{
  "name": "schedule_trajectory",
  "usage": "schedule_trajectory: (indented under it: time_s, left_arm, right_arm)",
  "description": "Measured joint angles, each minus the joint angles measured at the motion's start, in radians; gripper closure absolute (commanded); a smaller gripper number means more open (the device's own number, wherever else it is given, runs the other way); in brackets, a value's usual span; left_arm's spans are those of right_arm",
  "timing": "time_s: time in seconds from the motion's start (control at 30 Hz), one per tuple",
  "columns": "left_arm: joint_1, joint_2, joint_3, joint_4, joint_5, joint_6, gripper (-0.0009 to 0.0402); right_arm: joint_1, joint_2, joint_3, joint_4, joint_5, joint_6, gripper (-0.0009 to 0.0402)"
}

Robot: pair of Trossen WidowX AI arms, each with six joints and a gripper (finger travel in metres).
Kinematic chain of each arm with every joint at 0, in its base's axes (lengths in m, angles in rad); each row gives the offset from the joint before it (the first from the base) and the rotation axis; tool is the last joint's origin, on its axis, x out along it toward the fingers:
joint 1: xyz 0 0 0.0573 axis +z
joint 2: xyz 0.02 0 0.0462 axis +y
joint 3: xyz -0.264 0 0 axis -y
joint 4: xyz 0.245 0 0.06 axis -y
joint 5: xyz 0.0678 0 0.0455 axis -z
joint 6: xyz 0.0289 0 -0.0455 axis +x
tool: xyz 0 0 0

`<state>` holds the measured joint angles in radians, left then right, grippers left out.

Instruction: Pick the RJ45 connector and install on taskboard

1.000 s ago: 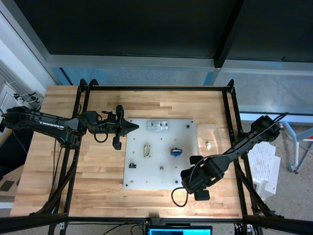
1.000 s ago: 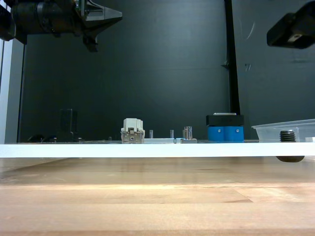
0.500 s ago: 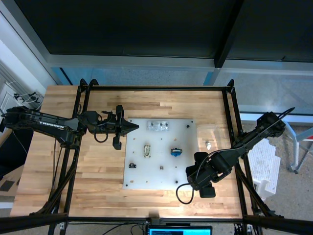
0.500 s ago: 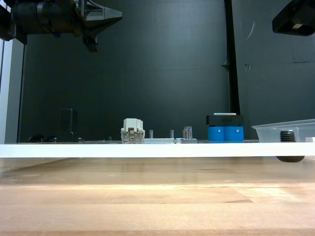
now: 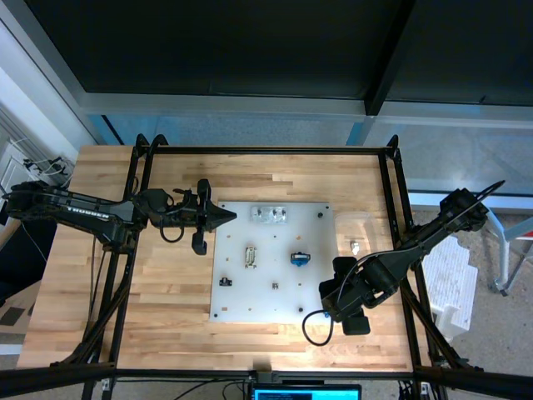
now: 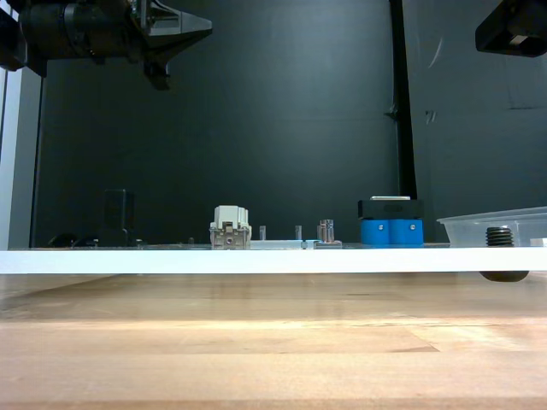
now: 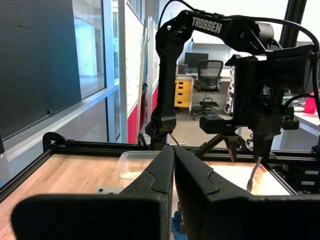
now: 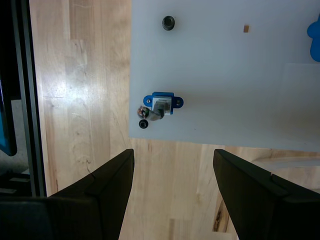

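The white taskboard (image 5: 262, 279) (image 8: 225, 70) lies in the middle of the table. In the right wrist view, the tiny pale RJ45 connector (image 8: 156, 109) sits in a blue fitting (image 8: 173, 102) near the board's corner, tilted slightly. My right gripper (image 5: 333, 289) (image 8: 172, 156) hangs high above the board's near right edge, open, with nothing between its fingers. The connector is hidden under this arm in the high view. My left gripper (image 5: 225, 217) (image 6: 201, 26) (image 7: 173, 152) is parked in the air over the board's left edge, shut and holding nothing.
A clear plastic tray (image 5: 360, 233) (image 6: 479, 226) stands right of the board, with a small silvery bolt (image 5: 355, 247) (image 6: 500, 236) in it. The board carries a beige socket (image 5: 250, 257) (image 6: 231, 228), a blue and black block (image 5: 298, 259) (image 6: 391, 222) and a silver fitting (image 5: 271, 215).
My right gripper has risen and moved right, away from the board's near right corner. The left arm has not moved.
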<state>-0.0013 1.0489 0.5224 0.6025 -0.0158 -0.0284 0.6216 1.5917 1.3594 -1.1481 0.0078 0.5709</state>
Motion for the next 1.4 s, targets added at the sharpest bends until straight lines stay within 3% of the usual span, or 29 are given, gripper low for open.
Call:
schedule_trajectory:
  time_s: [0.27,0.4,0.53,1.07,1.23,1.4]
  left_arm:
    - [0.000,0.000,0.000,0.000,0.000,0.000,0.0393]
    - [0.000,0.000,0.000,0.000,0.000,0.000,0.0393]
    - [0.000,0.000,0.000,0.000,0.000,0.000,0.0393]
    - [0.000,0.000,0.000,0.000,0.000,0.000,0.0393]
    - [0.000,0.000,0.000,0.000,0.000,0.000,0.0393]
    - [0.000,0.000,0.000,0.000,0.000,0.000,0.0393]
  right_arm:
    - [-0.026,-0.058,0.000,-0.019,0.036,-0.008,0.0174]
    - [-0.066,-0.105,0.000,-0.021,0.097,-0.016,0.0174]
    - [-0.123,-0.152,0.000,-0.022,0.128,-0.071,0.0185]
    - [-0.416,-0.280,0.000,0.005,0.131,-0.310,0.0344]
    - [-0.508,-0.306,0.000,0.045,0.131,-0.428,0.0397]
    - [-0.592,-0.314,0.000,0.116,0.126,-0.502,0.0393]
